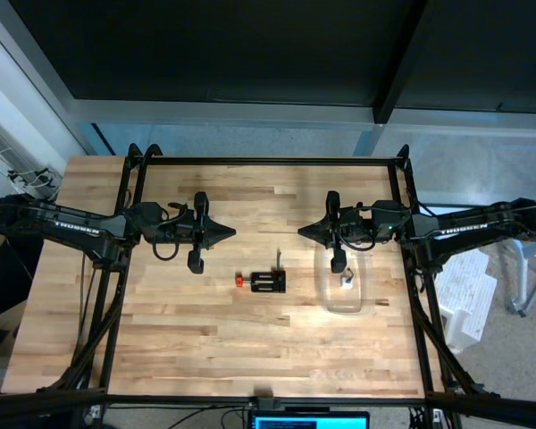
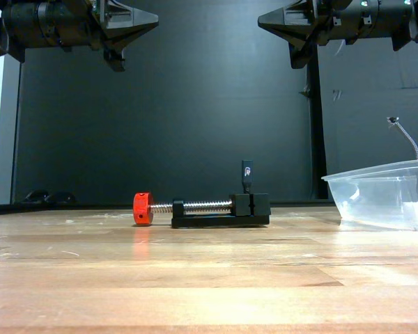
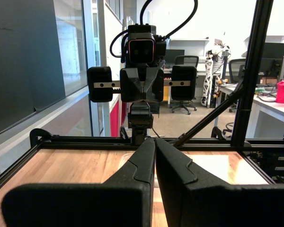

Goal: Pick the USB-C connector and install on taskboard

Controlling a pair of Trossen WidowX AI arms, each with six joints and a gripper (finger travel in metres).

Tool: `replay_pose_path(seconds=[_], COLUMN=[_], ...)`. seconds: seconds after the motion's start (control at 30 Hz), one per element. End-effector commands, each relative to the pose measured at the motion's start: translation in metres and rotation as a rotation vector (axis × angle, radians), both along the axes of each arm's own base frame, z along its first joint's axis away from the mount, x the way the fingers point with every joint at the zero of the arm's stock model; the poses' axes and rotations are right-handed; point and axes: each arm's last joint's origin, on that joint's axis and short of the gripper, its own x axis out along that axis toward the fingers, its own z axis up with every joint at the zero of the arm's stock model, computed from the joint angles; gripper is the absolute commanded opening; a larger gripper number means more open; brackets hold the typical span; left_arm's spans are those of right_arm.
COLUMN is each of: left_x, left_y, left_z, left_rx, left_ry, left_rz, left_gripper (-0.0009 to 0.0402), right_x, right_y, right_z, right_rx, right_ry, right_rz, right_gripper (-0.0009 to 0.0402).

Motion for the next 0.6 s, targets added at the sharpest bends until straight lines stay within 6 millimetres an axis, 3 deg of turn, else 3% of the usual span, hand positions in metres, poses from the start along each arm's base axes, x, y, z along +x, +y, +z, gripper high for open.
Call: replay_pose_path(seconds=[0.03,0.47,0.6], left_x=[0.0000,0.0000,0.0000], left_y=[0.0000,0.0000,0.0000], left_z=[0.0001,0.0002,0.0002], left_rx=[0.000,0.000,0.000], left_ry=[0.000,0.000,-0.001], left_rz=[0.000,0.000,0.000], left_gripper=[0.0000,0.0000,0.0000], right_x=[0.0006,0.0000,0.0001], right_y=[0.0001,0.0009,0.0009], right_z=[-0.0005,0.0006,0.0063], right_rx=[0.000,0.024,0.030], right_ry=[0.002,-0.001,0.079], right_rz=[0.000,0.029,0.025], right_gripper=[0.0000,0.0000,0.0000])
